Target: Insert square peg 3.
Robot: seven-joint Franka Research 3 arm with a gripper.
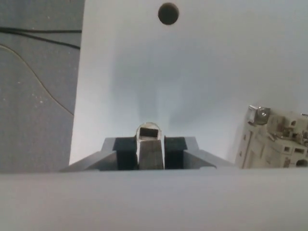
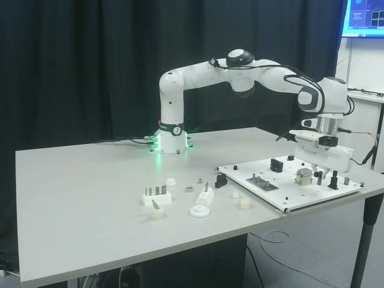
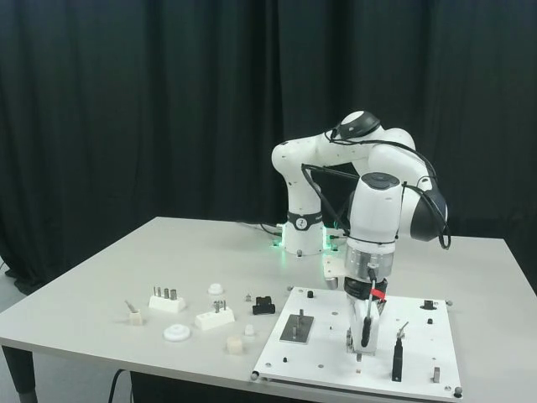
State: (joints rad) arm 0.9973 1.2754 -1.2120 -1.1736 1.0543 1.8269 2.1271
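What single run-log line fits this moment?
stage: peg carry | end effector: shut on square peg | position: above white board | peg: not yet inserted

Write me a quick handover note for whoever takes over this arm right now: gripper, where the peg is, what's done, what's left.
Gripper: shut on the square peg, held upright, tip pointing down.
Position: above the white board at the table's edge, close to the surface, beside the small white fixture.
Done: peg picked up and carried over the board.
Left: line it up with its socket, which I cannot make out, push it in, release.
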